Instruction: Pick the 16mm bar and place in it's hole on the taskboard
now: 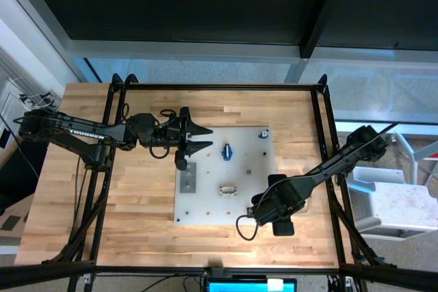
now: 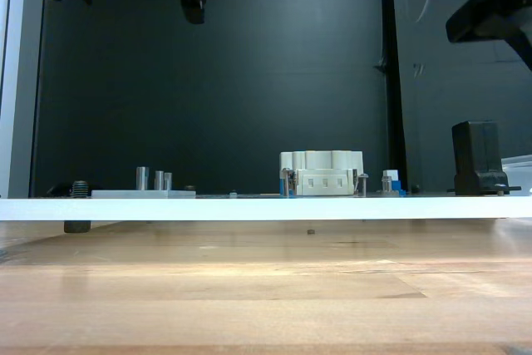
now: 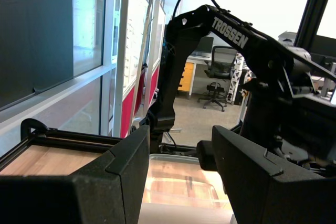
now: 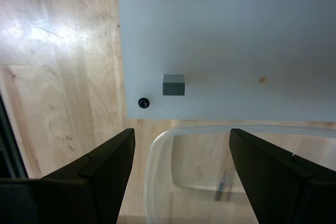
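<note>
Left gripper (image 1: 209, 138) agape above taskboard (image 1: 246, 169); right gripper (image 4: 182, 136) agape, apparently over bin (image 4: 153, 153).

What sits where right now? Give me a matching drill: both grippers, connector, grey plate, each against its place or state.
Things:
1 left gripper
2 right gripper
3 white connector
4 grey plate

Places:
A near the middle of the board
B open, above the board's near right corner
C board's left side, pegs standing on it
D open, high over the board's far left corner

Pairs: 1-D, 2-B, 3-A, 4-C

16mm bar: in neither gripper; I cannot tell where it is.
</note>
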Tool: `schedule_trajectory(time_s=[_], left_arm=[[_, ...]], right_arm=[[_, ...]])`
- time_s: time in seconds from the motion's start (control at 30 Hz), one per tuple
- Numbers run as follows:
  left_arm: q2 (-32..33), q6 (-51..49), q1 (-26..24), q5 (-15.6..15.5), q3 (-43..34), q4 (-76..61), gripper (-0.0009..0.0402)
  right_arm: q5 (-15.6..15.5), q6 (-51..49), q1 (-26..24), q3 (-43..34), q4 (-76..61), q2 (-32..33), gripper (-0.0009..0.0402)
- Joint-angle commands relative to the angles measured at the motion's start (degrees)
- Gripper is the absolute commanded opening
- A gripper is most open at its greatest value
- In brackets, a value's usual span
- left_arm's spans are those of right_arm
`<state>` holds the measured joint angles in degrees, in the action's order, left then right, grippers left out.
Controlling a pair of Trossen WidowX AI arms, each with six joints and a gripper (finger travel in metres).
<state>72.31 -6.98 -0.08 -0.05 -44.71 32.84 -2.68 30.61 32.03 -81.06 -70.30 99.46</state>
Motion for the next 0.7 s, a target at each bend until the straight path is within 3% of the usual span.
schedule_trajectory(time_s=[0.03,0.7], left_arm=[[0.0,0.0,0.0,0.0,0.0,0.0,0.0161],[0.0,0.0,0.0,0.0,0.0,0.0,0.0162]], right_arm=[[0.0,0.3,0.0,0.0,0.0,-1.4,0.0252],[0.0,0.4,0.1,0.0,0.0,-2.4,0.0252]])
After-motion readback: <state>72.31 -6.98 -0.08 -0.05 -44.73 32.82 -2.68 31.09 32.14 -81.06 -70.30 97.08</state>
